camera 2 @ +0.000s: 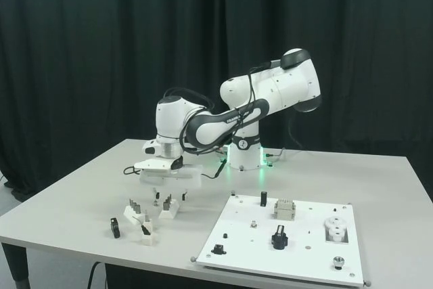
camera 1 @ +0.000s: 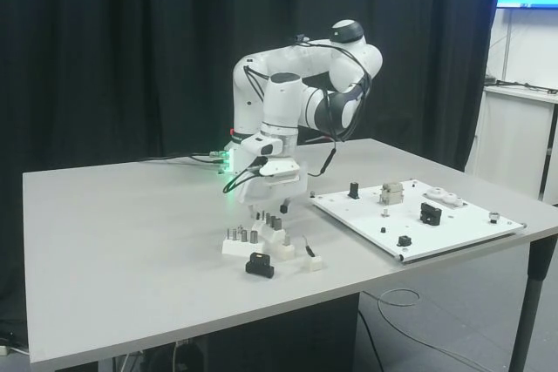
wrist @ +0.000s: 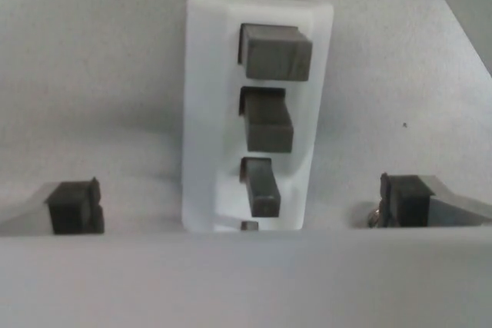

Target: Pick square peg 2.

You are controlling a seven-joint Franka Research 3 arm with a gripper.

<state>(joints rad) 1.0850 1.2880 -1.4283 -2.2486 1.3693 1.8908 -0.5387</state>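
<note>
Square peg 2: which of the dark pegs carries that number cannot be told; a row of square pegs (wrist: 266, 122) stands upright in the white holder (wrist: 206, 113), all seated, none lifted.
Row of pegs: in the wrist view three full pegs show, largest to smaller along the holder, with the tip of a fourth at the holder's near end.
White holder: long and narrow, lying flat on the grey desk (camera 1: 113, 224), directly under the pincer.
Pincer (wrist: 238, 209): wide apart, hanging above the holder, one black fingertip (wrist: 74, 207) on each side of it, touching neither holder nor pegs.
Arm (camera 2: 223, 123): white, bent low over the holder; green light glows at its base.
Second holder (camera 2: 137, 213): white, with small upright pegs, just beside the first holder, toward the desk's front edge.
Black part (camera 1: 259, 265): small, on the desk just in front of the holders.
White board (camera 2: 284, 245): flat on the desk, near the holders, carrying several small fixtures.
</note>
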